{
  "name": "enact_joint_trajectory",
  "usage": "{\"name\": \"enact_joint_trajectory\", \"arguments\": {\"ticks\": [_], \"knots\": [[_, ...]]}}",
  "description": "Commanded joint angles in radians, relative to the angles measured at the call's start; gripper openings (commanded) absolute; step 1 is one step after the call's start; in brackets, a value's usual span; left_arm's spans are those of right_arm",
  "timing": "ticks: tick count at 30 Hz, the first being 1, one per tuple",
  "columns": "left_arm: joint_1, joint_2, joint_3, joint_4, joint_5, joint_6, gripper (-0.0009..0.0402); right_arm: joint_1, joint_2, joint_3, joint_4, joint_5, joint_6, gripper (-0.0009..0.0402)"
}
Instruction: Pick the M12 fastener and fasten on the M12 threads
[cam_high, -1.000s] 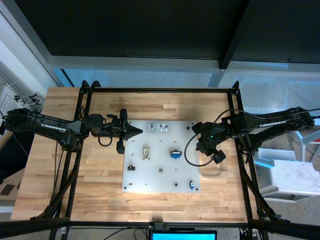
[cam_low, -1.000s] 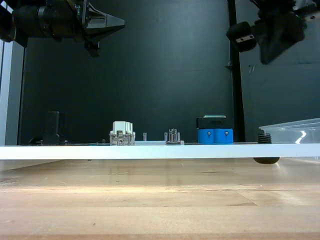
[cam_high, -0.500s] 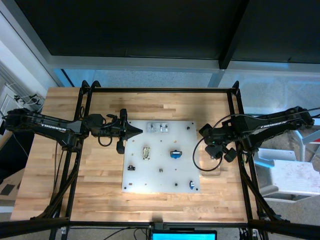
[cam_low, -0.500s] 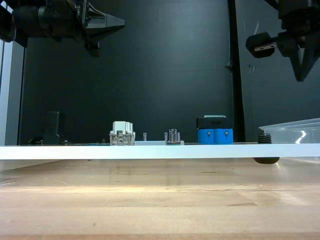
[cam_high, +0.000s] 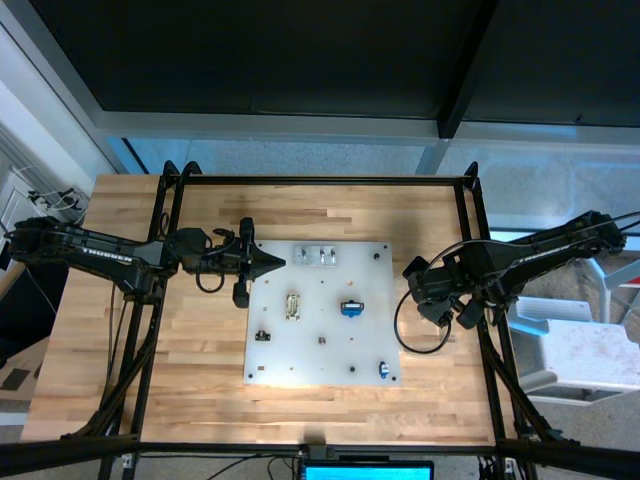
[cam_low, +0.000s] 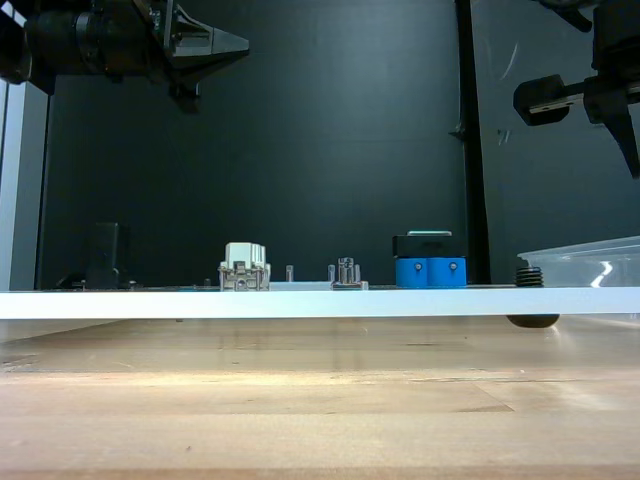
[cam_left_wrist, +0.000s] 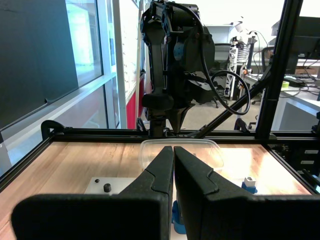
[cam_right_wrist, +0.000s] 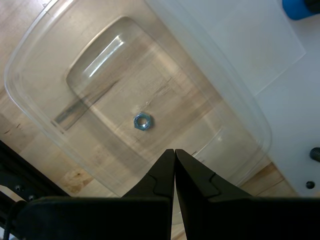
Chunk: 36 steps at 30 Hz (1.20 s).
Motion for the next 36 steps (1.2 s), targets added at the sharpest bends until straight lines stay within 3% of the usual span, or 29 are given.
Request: {"name": "enact_joint_trajectory", "arguments": {"ticks": [1, 12, 16, 36], "knots": [[0.000, 0.000, 0.000, 0.000, 0.000, 0.000, 0.0000, 0.002, 0.000, -0.018, 0.017, -0.002, -0.021, 0.0004], [0.000, 0.000, 0.000, 0.000, 0.000, 0.000, 0.0000, 0.013, 0.000, -0.093, 0.066, 0.001, -0.040, 0.0106], [0.000, 0.000, 0.000, 0.000, 0.000, 0.000, 0.0000, 0.018, 0.002, -0.117, 0.106, 0.026, -0.023, 0.0135], [0.000, 0.000, 0.000, 0.000, 0.000, 0.000, 0.0000, 0.051, 0.075, -0.230, 0.247, 0.022, -0.018, 0.0181]]}}
